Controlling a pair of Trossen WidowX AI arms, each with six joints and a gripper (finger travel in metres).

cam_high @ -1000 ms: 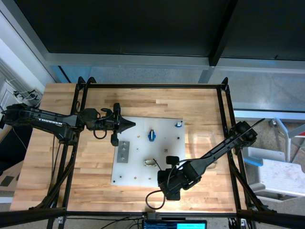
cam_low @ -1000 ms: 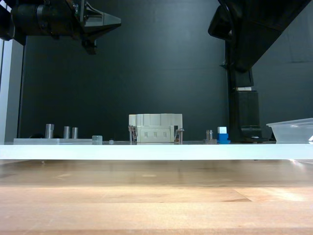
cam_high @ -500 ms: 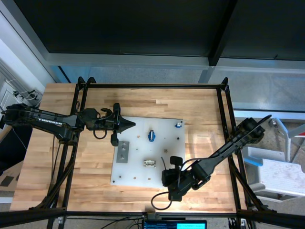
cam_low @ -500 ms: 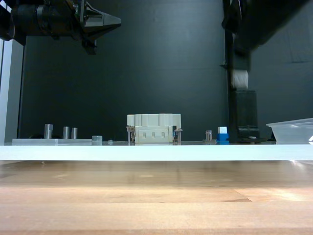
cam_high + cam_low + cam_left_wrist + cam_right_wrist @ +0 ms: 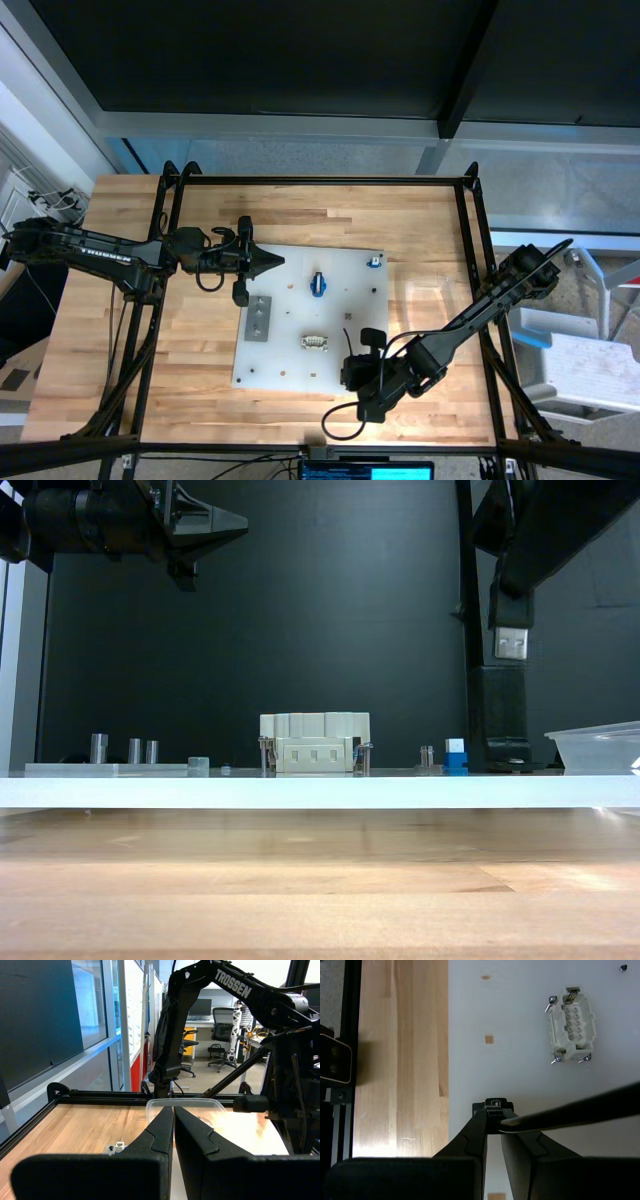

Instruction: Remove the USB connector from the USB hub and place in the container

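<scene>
In the low view the USB connector (image 5: 510, 642) hangs with its metal plug pointing down, just above the USB hub (image 5: 497, 715), a black block on the white board. My right gripper (image 5: 510, 608) is shut on the connector's black body (image 5: 492, 1107), and its thin cable (image 5: 580, 1107) trails off sideways. From above, the right gripper (image 5: 358, 352) sits over the board's near right part and hides the hub. The container (image 5: 430, 298), a clear tub (image 5: 600, 745), stands to the right of the board. My left gripper (image 5: 270, 262) is shut and empty, parked high at the board's far left corner (image 5: 232, 522).
The white board (image 5: 290, 345) carries a grey metal plate with pegs (image 5: 259, 320), a beige multi-pin connector (image 5: 314, 343), a blue part (image 5: 318, 284) and a small blue-white block (image 5: 374, 261). Black frame rails (image 5: 470, 260) run along the table's sides.
My right gripper has risen with the USB connector. The plug's metal end has come out of the hub and now hangs free above it. The left arm has not moved.
</scene>
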